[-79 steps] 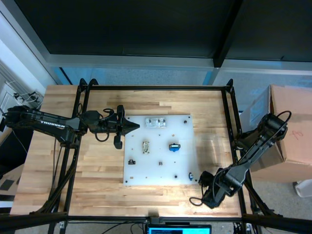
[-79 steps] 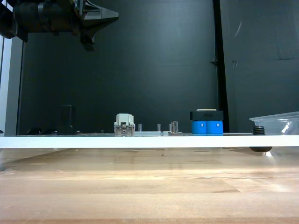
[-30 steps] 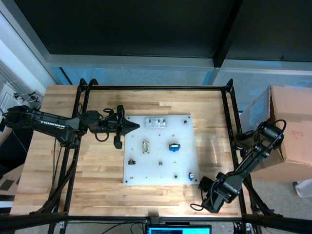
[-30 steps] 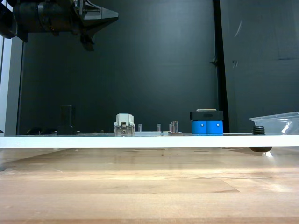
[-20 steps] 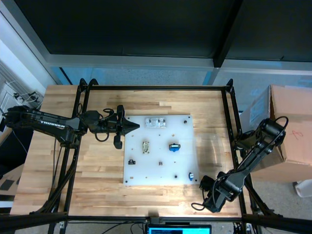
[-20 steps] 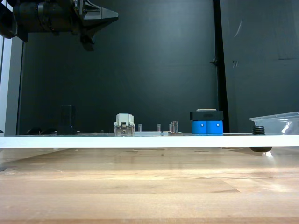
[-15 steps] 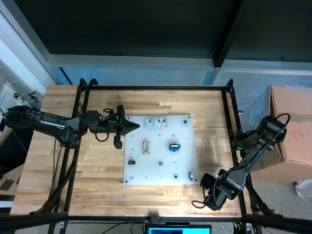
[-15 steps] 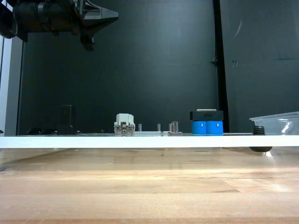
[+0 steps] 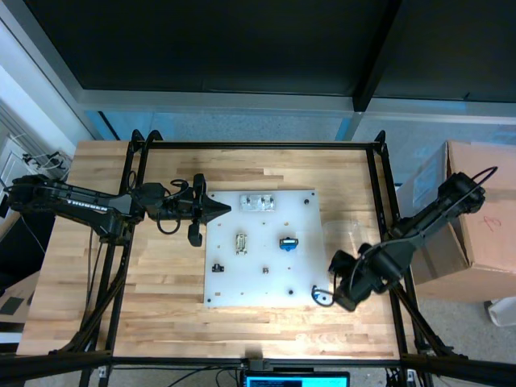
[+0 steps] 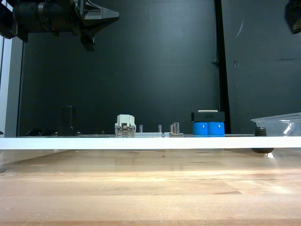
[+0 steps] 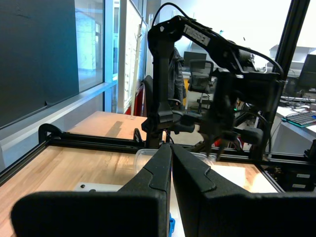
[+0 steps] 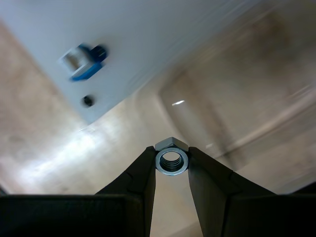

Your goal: Unfasten the M12 nut and place it in the container

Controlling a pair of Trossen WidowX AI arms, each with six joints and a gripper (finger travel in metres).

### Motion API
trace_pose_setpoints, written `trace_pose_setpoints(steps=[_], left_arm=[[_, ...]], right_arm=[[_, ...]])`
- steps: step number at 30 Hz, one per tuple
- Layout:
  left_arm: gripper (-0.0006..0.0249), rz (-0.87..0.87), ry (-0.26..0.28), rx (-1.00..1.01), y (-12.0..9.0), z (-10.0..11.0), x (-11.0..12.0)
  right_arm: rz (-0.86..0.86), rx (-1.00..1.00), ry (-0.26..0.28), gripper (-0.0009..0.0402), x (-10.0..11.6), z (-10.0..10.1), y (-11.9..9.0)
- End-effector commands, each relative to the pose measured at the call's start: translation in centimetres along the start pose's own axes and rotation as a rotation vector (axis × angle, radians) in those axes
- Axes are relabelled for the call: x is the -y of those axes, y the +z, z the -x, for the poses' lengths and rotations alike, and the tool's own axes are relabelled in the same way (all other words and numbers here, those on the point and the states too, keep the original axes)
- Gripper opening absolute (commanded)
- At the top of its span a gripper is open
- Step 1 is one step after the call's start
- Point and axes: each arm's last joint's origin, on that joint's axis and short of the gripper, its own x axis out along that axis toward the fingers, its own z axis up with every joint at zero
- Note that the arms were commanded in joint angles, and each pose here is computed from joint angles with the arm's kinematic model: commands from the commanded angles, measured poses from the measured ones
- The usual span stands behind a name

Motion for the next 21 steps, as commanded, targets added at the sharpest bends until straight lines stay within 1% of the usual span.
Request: trace_pose_setpoints(steps=[1, 4, 7, 11, 16, 18, 21], left_arm=[[0.0, 0.0, 0.0, 0.0, 0.0, 0.0, 0.0], [0.0, 0.0, 0.0, 0.0, 0.0, 0.0, 0.0], [0.0, 0.0, 0.0, 0.0, 0.0, 0.0, 0.0], [0.0, 0.0, 0.0, 0.0, 0.0, 0.0, 0.0], [0.0, 0.0, 0.0, 0.0, 0.0, 0.0, 0.0], [0.0, 0.0, 0.0, 0.0, 0.0, 0.0, 0.0], [0.0, 0.0, 0.0, 0.0, 0.0, 0.0, 0.0]], right_arm=[[0.016, 0.008, -0.02, 0.001, 1.2, -0.4, 0.8], [0.011, 0.006, -0.03, 0.0013, 2.1, -1.5, 1.3], [-0.003, 0.004, -0.05, 0.0042, 2.6, -2.1, 1.6], [-0.01, 0.002, -0.057, 0.0122, 3.0, -2.3, 1.5], [-0.018, 0.007, -0.046, 0.0228, 3.2, -2.1, 1.5], [-0.023, 0.008, -0.044, 0.0259, 3.4, -2.0, 1.5], [-0.034, 0.011, -0.039, 0.0288, 3.7, -1.8, 1.8]])
